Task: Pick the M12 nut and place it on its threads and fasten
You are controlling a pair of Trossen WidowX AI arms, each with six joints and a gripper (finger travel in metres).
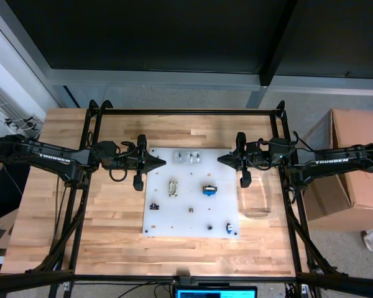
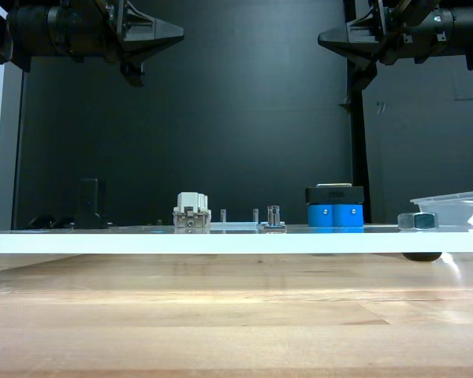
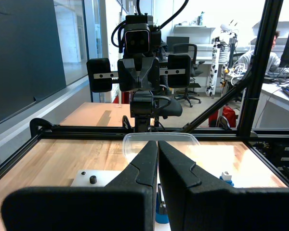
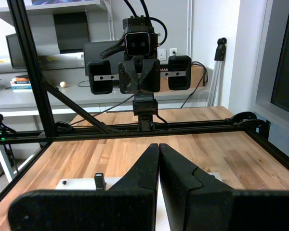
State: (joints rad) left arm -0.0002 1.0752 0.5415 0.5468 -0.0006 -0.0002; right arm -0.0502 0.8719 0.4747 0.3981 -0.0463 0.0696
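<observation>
The left gripper hangs high over the white board's left edge, pointing inward. Its fingers are clenched against each other, and the low view shows a tall open gap between it and everything on the board. On the board's left half stands a white connector, with a silver post just right of it toward the near edge. A blue connector sits further right at mid-depth. The M12 nut sits on its stud close to the board's near edge, right of centre. In the low view the nut rests low on the board surface with no ribs showing beneath it. It lines up there with the clear tray, but from above it stands on the board, apart from the tray, which lies on the wooden table against the board's right edge. The right gripper hangs high over the board's far right part, facing the left one across open space. Its fingers are also pressed together and grasp no part. A cardboard box stands beyond the table's right edge.
</observation>
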